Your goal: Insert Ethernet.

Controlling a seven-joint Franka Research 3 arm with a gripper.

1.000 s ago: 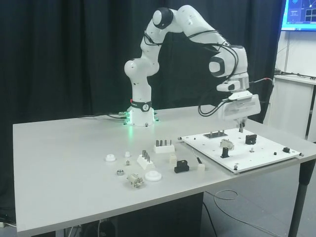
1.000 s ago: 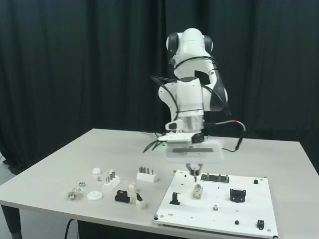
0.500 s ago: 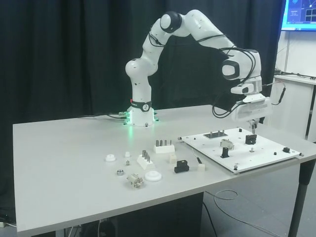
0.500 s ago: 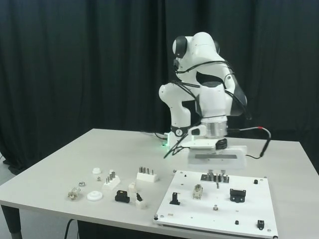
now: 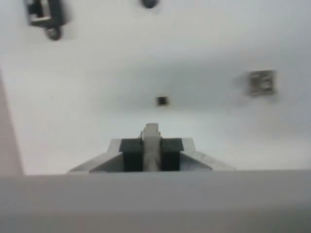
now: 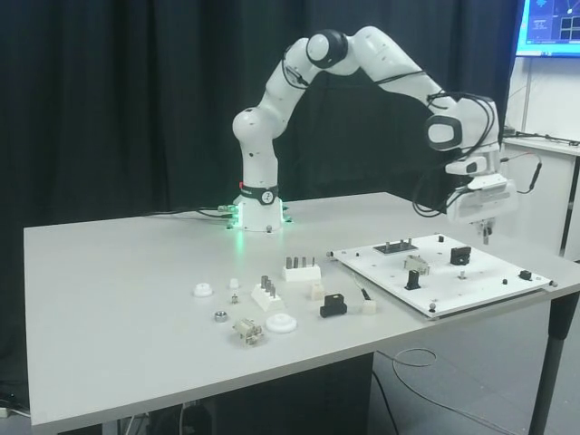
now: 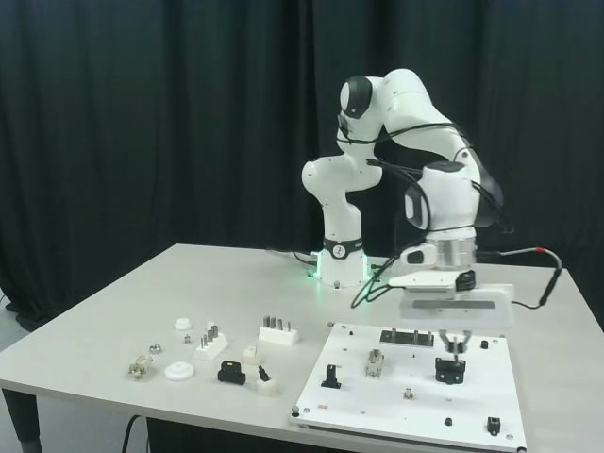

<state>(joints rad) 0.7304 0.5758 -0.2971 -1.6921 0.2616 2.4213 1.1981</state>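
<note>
Between the closed fingers (image 5: 131,154): Ethernet plug (image 5: 151,148); above white board (image 5: 146,63)

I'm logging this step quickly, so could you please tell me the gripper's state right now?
Gripper: shut on a small plug, hanging above the white board.

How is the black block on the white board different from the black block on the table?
The black block on the white board stands on the white board, right under the tool; the black block on the table sits on the bare grey table, far from the tool. The board one stands apart from other pieces; the table one has small white parts close by. Both are small and black.
</note>
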